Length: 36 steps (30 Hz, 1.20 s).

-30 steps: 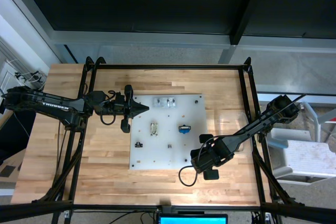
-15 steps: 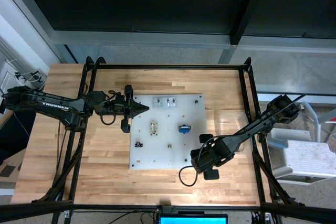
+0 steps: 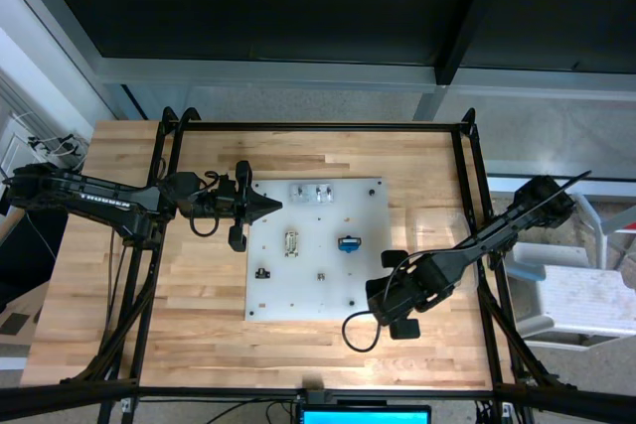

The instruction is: Remove the rj45 connector and place it in the container

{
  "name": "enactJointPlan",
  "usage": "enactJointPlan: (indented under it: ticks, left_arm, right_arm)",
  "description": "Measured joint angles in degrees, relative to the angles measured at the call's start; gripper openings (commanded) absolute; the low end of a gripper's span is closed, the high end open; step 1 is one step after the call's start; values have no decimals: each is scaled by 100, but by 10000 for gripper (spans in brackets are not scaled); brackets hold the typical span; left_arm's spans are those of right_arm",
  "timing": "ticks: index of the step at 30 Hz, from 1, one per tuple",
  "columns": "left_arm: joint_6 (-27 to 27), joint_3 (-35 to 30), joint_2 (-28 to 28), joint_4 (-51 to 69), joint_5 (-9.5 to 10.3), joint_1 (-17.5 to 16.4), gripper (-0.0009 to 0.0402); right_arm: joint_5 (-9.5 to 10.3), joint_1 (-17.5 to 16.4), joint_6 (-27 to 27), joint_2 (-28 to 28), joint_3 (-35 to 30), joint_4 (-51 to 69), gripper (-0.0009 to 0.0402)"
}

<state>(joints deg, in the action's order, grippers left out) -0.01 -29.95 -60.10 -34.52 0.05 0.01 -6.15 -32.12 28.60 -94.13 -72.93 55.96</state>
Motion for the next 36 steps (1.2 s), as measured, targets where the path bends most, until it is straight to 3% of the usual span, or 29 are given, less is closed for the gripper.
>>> enactJointPlan:
  ticks: [13, 28, 36]
  left_arm:
    - [0, 2, 0, 2, 0, 0, 1]
    - [0, 2, 0, 0, 0, 0, 1]
    - [-2, 2, 0, 2, -2, 0, 1]
  right_arm:
    - [-9, 177, 107, 1029, 223, 776, 0]
    - [-9, 472, 118, 2649, 1838, 798, 0]
    - [-17, 479, 470, 3401, 2627, 831, 0]
